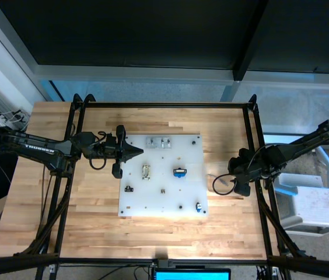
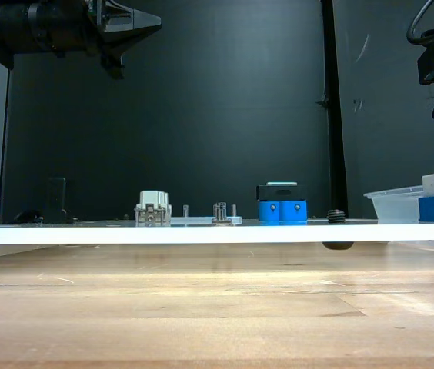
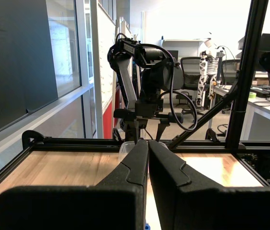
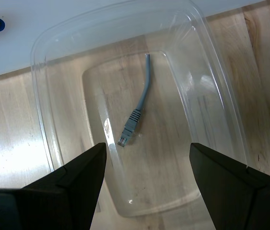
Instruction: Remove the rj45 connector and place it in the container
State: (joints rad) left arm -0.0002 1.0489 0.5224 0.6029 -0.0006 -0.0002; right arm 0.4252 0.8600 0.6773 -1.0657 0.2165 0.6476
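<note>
The rj45 connector, a small plug on a short grey cable, lies flat on the floor of the container, a see-through plastic tray on the wood just right of the white board. My right gripper hangs open straight above the container, with nothing between its fingers and apart from the plug. My left gripper is shut and empty, held high over the board's left edge, pointing toward the right arm.
The board carries a blue connector, a grey connector, a small blue socket block and metal parts at its back. A black frame runs around the table.
</note>
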